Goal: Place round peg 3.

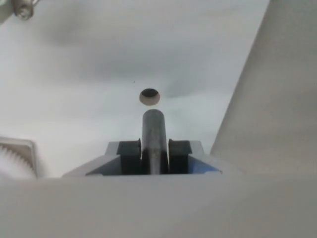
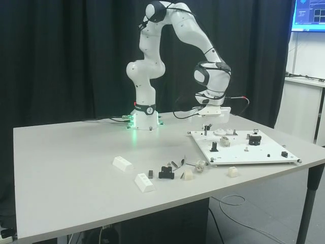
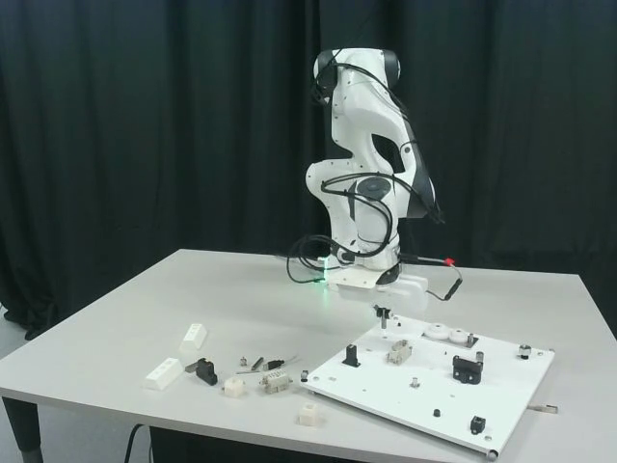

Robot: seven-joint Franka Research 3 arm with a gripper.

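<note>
Peg (image 1: pixel 153 141) is what I see first in the wrist view: a grey round rod standing upright, pinched between the two black fingers (image 1: pixel 130 156) of the claw (image 1: pixel 154 157), its free end pointing down toward a small round hole (image 1: pixel 149 96) in the white board (image 1: pixel 89 99) below, with a gap between tip and hole. From my first room view the claw (image 2: pixel 206 126) hangs just above the near-arm corner of that board (image 2: pixel 269 155), which lies flat on the grey tabletop (image 2: pixel 66 162) with several small black and white fittings mounted on it. The second room view shows the same: claw (image 3: pixel 384 313) pointing straight down over the board (image 3: pixel 501 405), close to its surface, I cannot tell whether the peg's tip touches. Off the board, toward the tabletop's front edge, I count two white blocks (image 2: pixel 122 163) lying apart from each other, a black clamp-like piece (image 2: pixel 165 173) and a scatter of small white and grey parts. The white arm (image 3: pixel 362 145) arches over from its base, where a green light (image 2: pixel 133 123) glows.
</note>
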